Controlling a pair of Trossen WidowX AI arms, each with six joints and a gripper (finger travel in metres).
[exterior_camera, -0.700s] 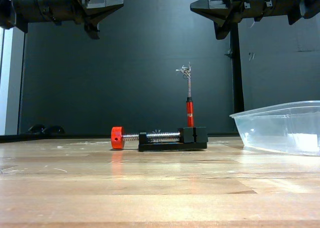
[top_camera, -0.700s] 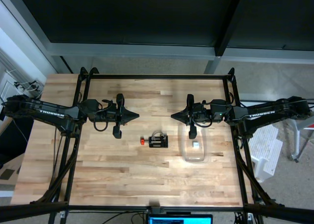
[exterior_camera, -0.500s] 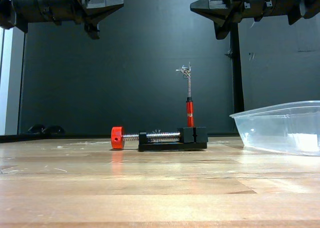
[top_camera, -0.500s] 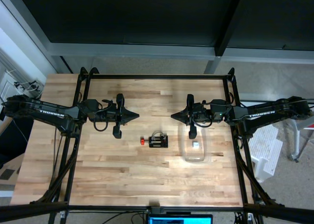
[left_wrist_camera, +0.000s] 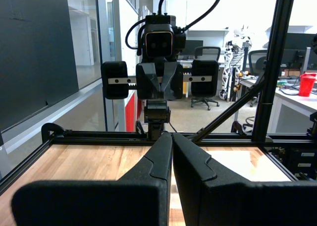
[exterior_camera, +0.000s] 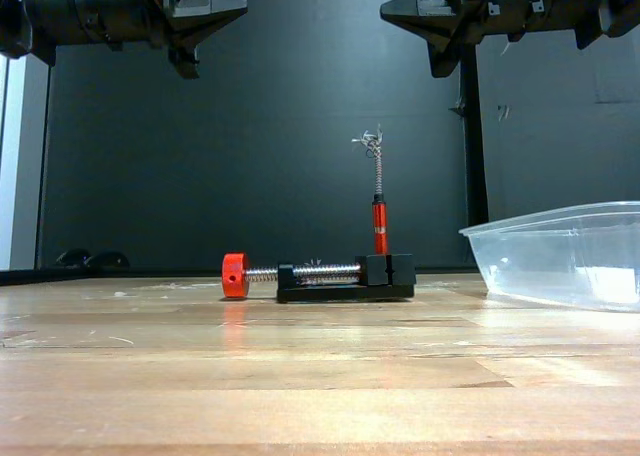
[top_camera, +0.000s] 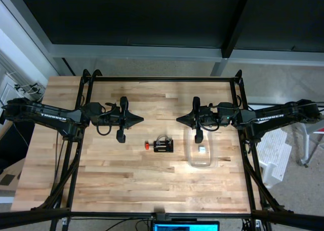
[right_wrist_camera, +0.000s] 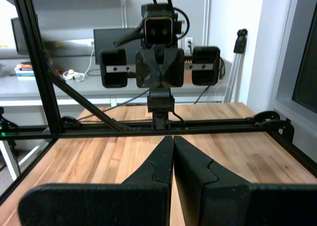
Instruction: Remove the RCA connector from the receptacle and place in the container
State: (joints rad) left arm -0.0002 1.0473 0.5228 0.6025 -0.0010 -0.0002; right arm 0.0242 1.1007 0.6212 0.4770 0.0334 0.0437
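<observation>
While left hand and right hand hover, container is cropped.

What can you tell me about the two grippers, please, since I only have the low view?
Observer: Both wrist views show the left gripper and right gripper with jaws shut, raised above the table.
Operator: Do they hang over the receptacle?
Observer: No; from above, the receptacle sits nearer the table's near edge than their facing tips.
Operator: Is the container empty?
Observer: No; a small white square piece lies in the container.
</observation>
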